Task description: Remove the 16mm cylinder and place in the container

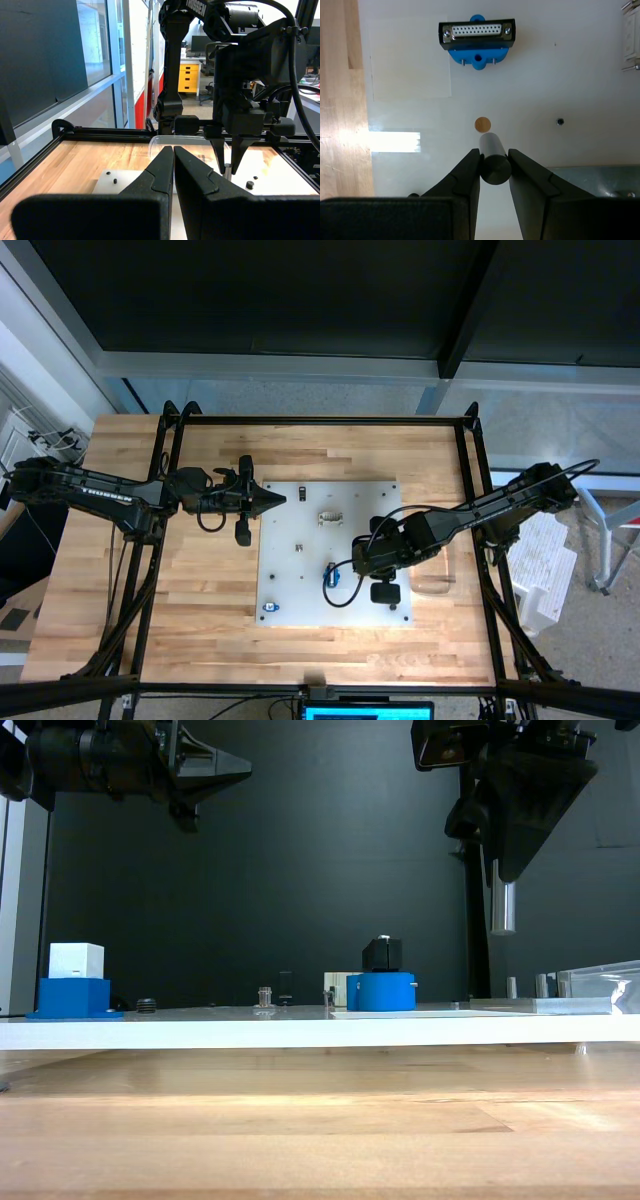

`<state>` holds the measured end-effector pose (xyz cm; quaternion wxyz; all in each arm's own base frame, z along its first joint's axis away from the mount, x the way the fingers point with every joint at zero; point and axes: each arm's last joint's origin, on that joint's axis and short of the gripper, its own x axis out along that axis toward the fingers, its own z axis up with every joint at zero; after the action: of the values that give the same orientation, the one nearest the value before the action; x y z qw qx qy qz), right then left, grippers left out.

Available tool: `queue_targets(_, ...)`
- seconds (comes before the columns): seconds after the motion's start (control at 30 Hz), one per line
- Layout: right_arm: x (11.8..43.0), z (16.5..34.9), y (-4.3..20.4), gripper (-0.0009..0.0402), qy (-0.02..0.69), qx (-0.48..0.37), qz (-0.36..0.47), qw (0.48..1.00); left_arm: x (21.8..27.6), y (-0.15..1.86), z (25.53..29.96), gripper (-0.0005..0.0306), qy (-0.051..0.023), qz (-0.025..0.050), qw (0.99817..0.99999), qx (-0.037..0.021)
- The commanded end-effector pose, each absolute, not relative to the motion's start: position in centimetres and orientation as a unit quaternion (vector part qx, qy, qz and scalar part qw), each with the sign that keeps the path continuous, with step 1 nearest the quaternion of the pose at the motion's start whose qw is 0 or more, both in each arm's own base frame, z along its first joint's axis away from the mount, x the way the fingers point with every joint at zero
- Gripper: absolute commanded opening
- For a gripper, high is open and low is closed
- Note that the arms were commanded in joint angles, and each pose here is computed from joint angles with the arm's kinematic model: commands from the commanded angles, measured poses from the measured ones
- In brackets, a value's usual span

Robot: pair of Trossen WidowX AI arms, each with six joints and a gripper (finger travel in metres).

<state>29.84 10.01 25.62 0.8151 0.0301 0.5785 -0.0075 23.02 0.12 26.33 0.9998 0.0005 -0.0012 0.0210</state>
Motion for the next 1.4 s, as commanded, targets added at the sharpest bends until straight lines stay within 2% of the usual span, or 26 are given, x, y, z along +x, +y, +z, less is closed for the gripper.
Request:
queue_targets(0.03, 29.8, 25.8, 10.0, 0.0000, 0.565, 0.027, -0.002, 0.824, 23.02, 0.13, 26.34, 0.0000, -0.0014, 0.0210, 0.99978, 0.0004)
queue_targets(0.3, 28.7, 26.4, 9.4, 0.0000, 0.529, 0.021, -0.021, 0.848, 23.02, 0.13, 26.34, 0.0000, -0.0014, 0.0210, 0.99978, 0.0004)
queue_targets(1.4, 22.1, 24.7, 7.3, 0.0000, 0.482, 0.033, -0.025, 0.875, 23.02, 0.13, 26.34, 0.0000, -0.0014, 0.0210, 0.99978, 0.0004)
